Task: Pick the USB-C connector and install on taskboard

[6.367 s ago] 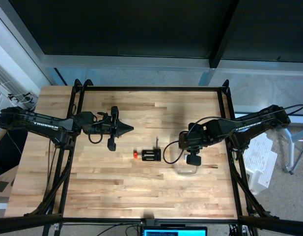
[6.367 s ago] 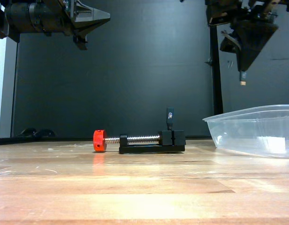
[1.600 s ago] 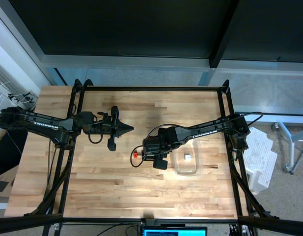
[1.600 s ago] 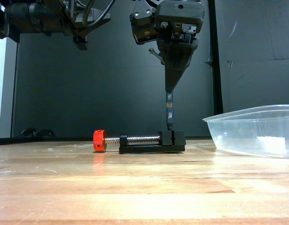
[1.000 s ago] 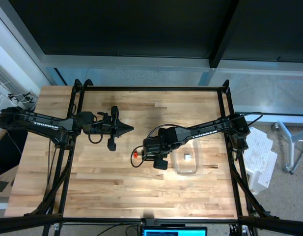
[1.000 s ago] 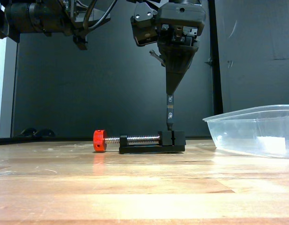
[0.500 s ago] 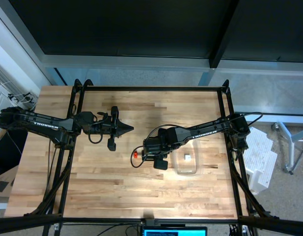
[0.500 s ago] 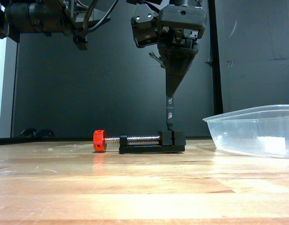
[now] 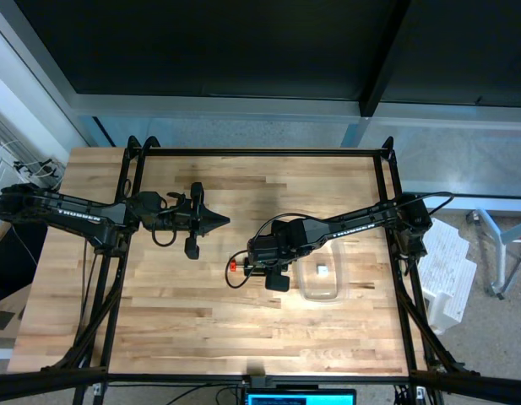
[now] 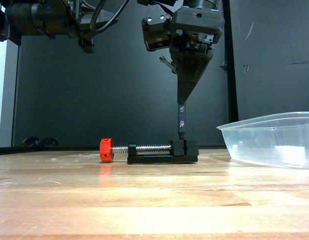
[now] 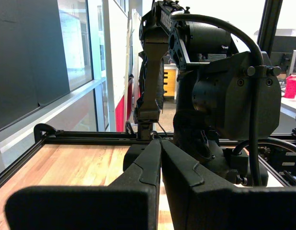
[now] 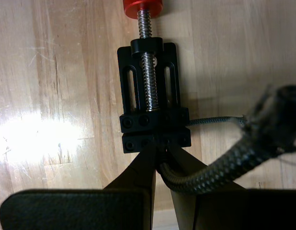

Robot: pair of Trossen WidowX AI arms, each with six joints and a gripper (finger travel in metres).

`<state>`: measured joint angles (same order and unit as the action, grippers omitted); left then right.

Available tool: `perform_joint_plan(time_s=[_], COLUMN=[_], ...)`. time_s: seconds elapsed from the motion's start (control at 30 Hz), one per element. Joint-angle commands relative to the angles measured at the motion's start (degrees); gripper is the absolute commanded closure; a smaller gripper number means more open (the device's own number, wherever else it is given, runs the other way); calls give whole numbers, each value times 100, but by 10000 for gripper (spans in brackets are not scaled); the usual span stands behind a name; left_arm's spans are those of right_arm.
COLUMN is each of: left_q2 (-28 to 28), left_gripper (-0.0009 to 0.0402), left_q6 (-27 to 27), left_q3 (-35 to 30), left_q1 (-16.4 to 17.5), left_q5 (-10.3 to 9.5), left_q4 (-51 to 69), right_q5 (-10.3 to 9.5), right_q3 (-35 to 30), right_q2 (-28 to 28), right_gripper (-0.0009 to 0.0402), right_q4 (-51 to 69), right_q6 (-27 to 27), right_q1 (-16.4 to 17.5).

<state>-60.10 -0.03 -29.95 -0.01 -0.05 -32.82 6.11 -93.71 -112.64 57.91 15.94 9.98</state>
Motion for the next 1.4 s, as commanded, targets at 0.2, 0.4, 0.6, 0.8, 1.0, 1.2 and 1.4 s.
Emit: perform_joint_plan(time_s=[0.2, 0.4, 0.6, 0.8, 1.0, 1.2, 1.4], left_q2=[-2, -2, -2, -2, -2, -2, -2], left_gripper=[393, 393, 393, 393, 393, 393, 393], left_q6=[0, 0, 0, 0, 0, 0, 0], left_q3=[0, 0, 0, 0, 0, 0, 0], left_q1=[0, 2, 0, 0, 0, 0, 2], left_q5=[2, 2, 2, 2, 2, 2, 2], left_q4=[-2, -2, -2, -2, -2, -2, 0], right_q5=[-15, -15, -11, -9, -13, -11, -4], right_q3=[15, -33, -33, -33, -33, -28, -15], right_q2=[-35, -15, 50, 144, 354, 741, 997], right_gripper=[393, 369, 320, 260, 205, 173, 170], right_q4=[-15, -26, -33, -33, 9, 138, 463], right_q6=[11, 11, 9, 26, 13, 4, -26], right_q1=[4, 2, 4, 4, 9, 15, 13])
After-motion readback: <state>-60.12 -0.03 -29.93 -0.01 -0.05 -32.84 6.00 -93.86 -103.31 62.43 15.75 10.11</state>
